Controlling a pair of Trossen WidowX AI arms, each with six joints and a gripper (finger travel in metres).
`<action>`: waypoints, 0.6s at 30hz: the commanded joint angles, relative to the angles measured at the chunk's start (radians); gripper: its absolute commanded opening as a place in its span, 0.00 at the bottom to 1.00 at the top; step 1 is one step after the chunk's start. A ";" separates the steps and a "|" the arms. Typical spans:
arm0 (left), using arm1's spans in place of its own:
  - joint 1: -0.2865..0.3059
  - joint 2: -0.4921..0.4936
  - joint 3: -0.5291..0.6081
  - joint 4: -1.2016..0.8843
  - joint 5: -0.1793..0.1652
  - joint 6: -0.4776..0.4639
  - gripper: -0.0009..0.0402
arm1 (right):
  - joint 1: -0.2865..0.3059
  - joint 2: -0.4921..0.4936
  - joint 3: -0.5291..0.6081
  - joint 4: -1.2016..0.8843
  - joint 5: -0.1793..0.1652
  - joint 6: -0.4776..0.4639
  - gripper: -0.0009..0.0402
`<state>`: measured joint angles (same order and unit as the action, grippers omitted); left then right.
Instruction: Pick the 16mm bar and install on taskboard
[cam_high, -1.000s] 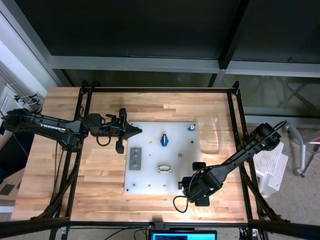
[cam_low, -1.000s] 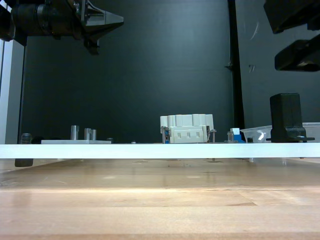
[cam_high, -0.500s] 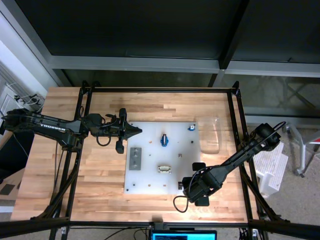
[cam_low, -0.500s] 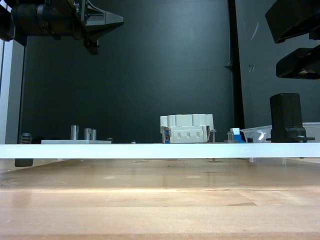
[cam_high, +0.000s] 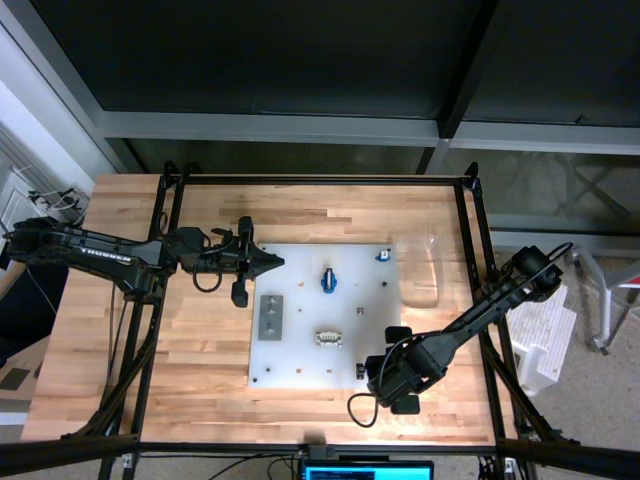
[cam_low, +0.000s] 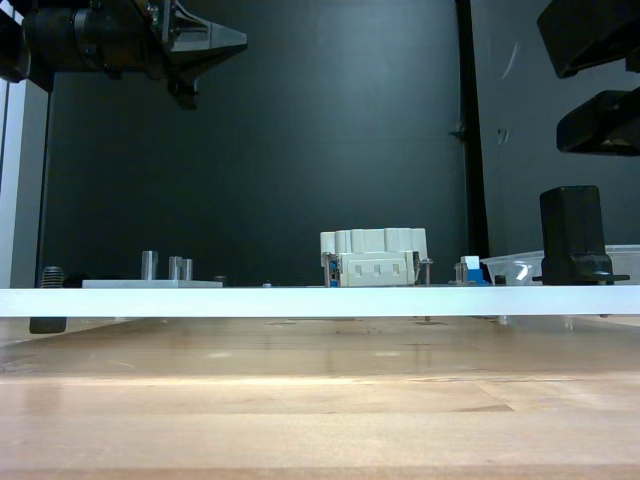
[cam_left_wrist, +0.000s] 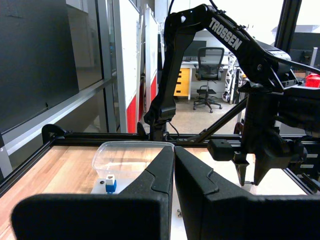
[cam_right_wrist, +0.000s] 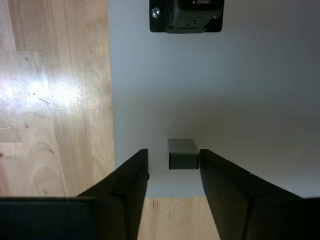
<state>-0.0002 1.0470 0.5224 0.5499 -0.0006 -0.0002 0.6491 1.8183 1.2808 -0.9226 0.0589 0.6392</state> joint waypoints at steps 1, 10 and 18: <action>0.000 0.000 0.000 0.000 0.000 0.000 0.02 | 0.001 -0.009 0.000 -0.009 0.002 0.000 0.45; 0.000 0.000 0.000 0.000 0.000 0.000 0.02 | 0.002 -0.043 0.000 -0.029 0.001 0.000 0.54; 0.000 0.000 0.000 0.001 0.000 0.000 0.02 | 0.004 -0.051 0.000 -0.029 0.002 -0.008 0.54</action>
<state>-0.0002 1.0470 0.5228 0.5499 -0.0006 -0.0002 0.6525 1.7721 1.2808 -0.9516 0.0593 0.6376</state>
